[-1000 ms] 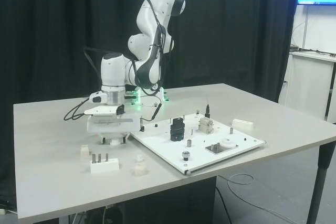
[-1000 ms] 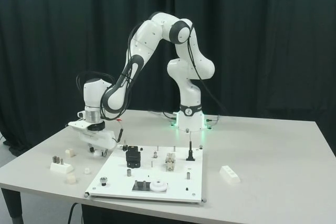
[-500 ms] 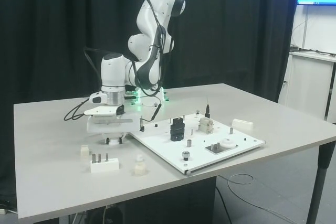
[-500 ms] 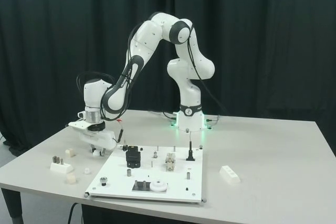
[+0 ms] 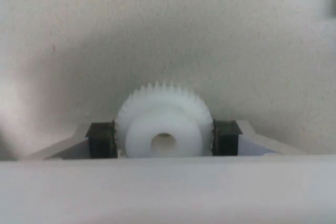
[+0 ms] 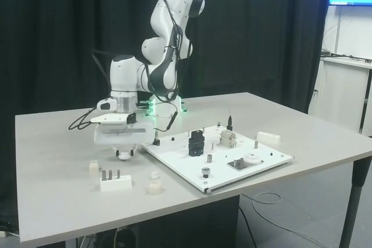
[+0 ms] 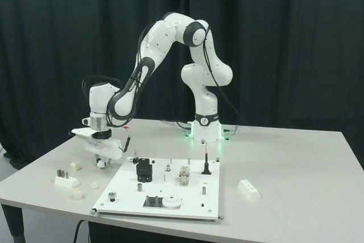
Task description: Pick medium gear.
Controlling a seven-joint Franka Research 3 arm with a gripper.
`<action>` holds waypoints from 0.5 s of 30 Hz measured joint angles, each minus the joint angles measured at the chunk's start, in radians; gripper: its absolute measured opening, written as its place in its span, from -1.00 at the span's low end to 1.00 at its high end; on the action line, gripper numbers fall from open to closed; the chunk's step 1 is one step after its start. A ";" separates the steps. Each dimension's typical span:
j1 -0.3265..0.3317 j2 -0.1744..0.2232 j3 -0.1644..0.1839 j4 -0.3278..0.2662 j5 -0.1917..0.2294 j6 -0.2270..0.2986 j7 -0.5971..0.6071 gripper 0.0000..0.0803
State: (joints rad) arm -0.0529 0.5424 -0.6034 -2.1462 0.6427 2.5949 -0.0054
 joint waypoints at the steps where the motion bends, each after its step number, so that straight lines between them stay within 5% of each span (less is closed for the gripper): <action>1: 0.000 -0.004 -0.002 0.000 0.000 -0.004 0.000 -0.01; 15: 0.000 -0.038 -0.045 0.027 -0.003 -0.117 0.024 -0.01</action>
State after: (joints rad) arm -0.0525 0.5047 -0.6488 -2.1194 0.6401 2.4783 0.0190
